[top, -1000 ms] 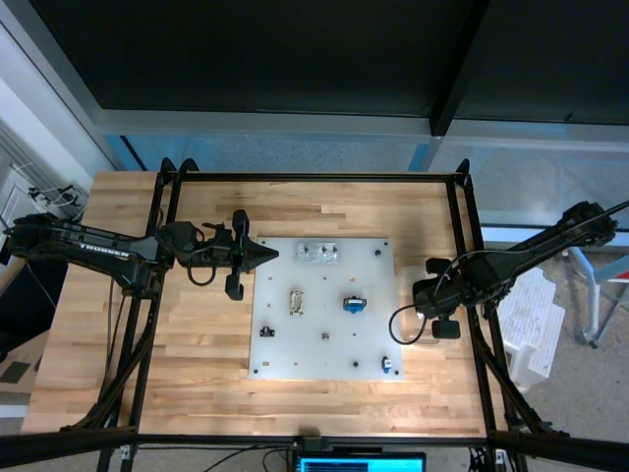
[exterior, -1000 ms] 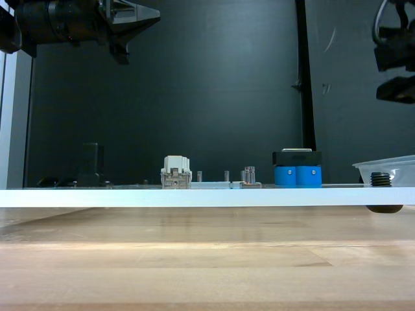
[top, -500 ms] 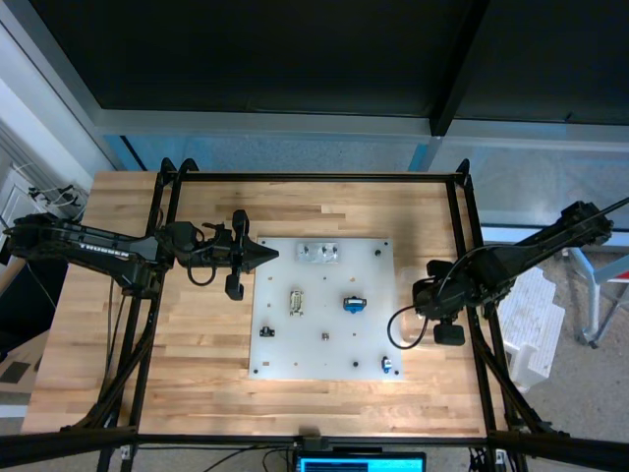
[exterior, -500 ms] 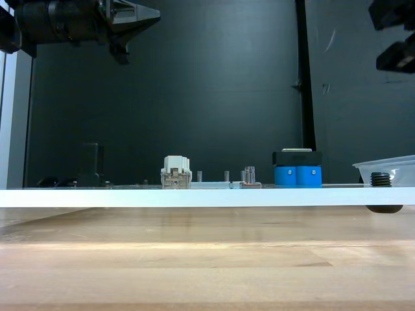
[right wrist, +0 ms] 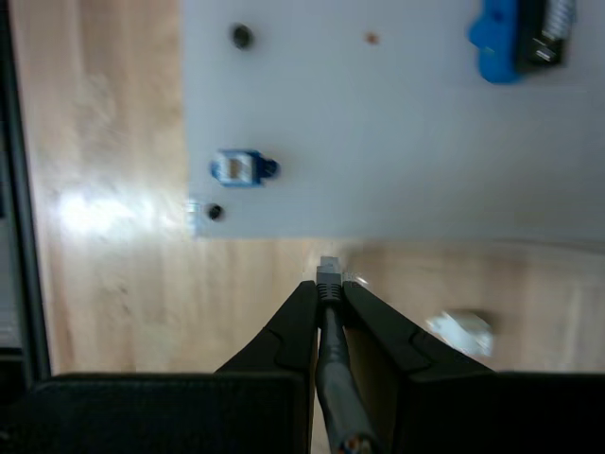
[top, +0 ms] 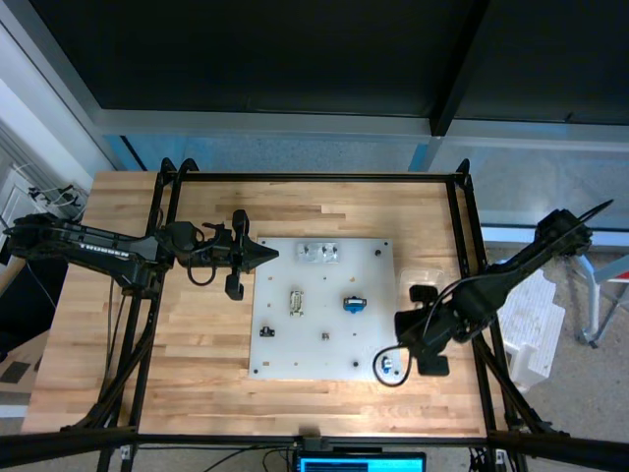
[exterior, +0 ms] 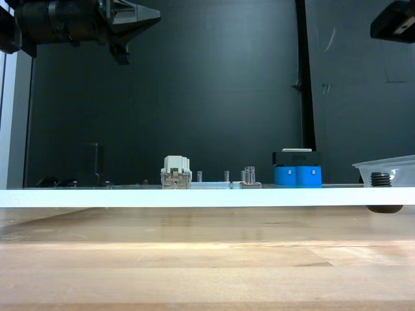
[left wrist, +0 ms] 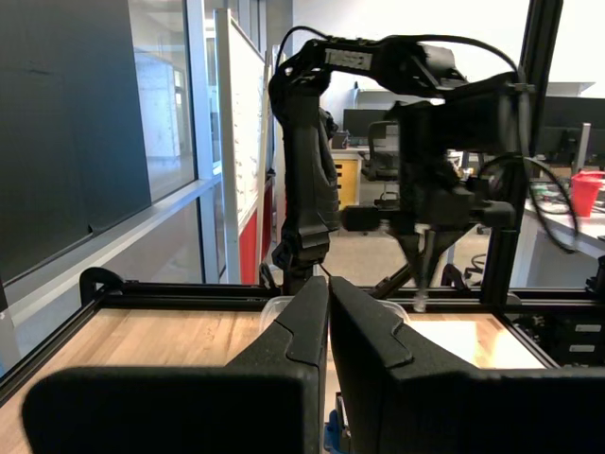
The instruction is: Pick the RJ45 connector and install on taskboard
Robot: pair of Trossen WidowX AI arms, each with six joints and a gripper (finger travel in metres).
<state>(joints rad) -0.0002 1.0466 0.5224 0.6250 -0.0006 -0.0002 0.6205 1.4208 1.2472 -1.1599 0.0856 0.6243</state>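
Note:
The RJ45 connector (right wrist: 328,268) is a tiny pale plug on the end of a grey cable, and my right gripper (right wrist: 328,286) is shut on that cable just behind it. The plug hangs over bare wood just off the edge of the white taskboard (right wrist: 378,142), short of a small blue socket (right wrist: 241,168). From above, the right gripper (top: 403,329) hovers by the near right corner of the taskboard (top: 295,349). My left gripper (top: 265,254) is shut and empty, held high over the board's left edge; its fingers (left wrist: 312,317) meet.
A clear plastic tray (top: 425,280) lies on the wood right of the board, with a black screw (exterior: 382,178) in it. Blue blocks (exterior: 297,175), a beige fitting (exterior: 176,172) and small posts stand on the board. Black frame rails (top: 462,246) border the table.
The right arm has swung from beside the tray toward the near edge and inward to the board's near right corner, rising almost out of the low view. The left arm has not moved.

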